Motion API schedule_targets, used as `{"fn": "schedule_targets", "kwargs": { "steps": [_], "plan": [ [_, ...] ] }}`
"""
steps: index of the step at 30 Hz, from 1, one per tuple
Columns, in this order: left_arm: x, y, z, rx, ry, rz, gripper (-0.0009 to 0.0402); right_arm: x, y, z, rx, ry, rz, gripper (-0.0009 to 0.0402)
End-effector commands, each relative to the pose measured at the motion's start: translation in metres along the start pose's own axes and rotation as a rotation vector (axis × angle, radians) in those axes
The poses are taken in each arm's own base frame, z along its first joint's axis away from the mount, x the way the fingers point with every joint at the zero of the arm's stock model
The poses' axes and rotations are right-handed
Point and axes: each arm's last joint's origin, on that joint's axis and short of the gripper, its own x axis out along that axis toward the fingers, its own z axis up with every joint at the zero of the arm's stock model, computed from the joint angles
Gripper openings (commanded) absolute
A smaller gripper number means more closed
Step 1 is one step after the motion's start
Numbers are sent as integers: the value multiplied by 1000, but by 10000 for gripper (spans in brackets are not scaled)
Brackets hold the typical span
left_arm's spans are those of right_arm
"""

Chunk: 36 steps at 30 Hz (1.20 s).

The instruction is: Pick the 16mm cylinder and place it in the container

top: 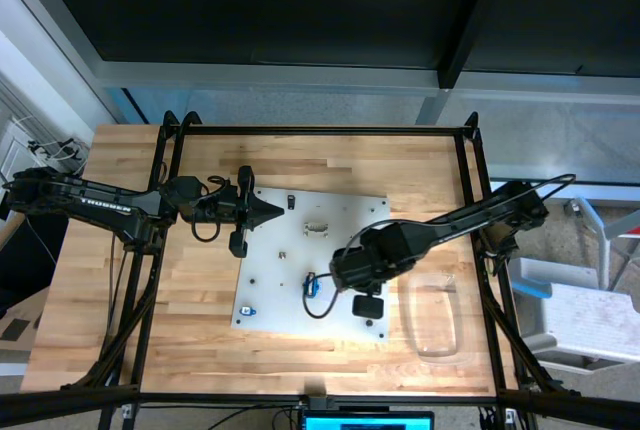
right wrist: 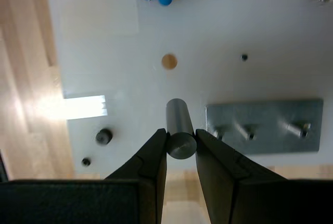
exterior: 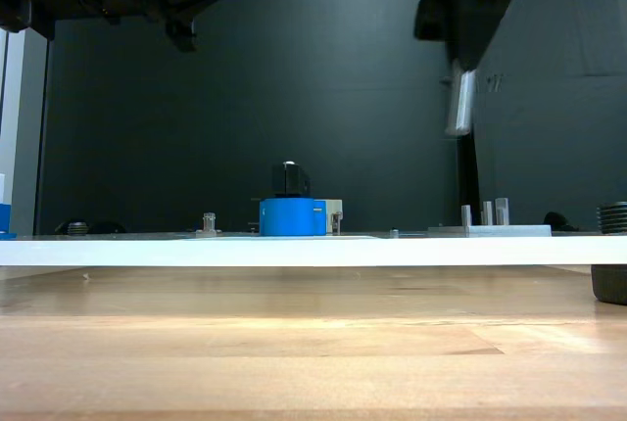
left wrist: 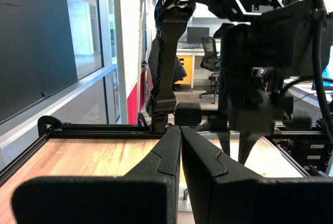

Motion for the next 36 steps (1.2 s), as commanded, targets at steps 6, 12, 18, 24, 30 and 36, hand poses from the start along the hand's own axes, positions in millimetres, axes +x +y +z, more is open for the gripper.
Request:
{"fn": "schedule_targets", "kwargs": {
  "steps": [6,12,18,24,30,36],
  "plan": [
    [0,0,0,0,0,0,0,-6,4,-35,53,17,5,20],
    [0,0,0,0,0,0,0,-10,3,-58,98,12,20,20],
    [0,0,0,0,0,0,0,-11,2,-81,132,15,31,20],
    [0,0,0,0,0,0,0,-11,4,-101,149,16,47,20],
    [0,0,0,0,0,0,0,-9,10,-119,134,15,69,20],
    [0,0,0,0,0,0,0,-5,15,-135,118,29,87,20]
  ]
}}
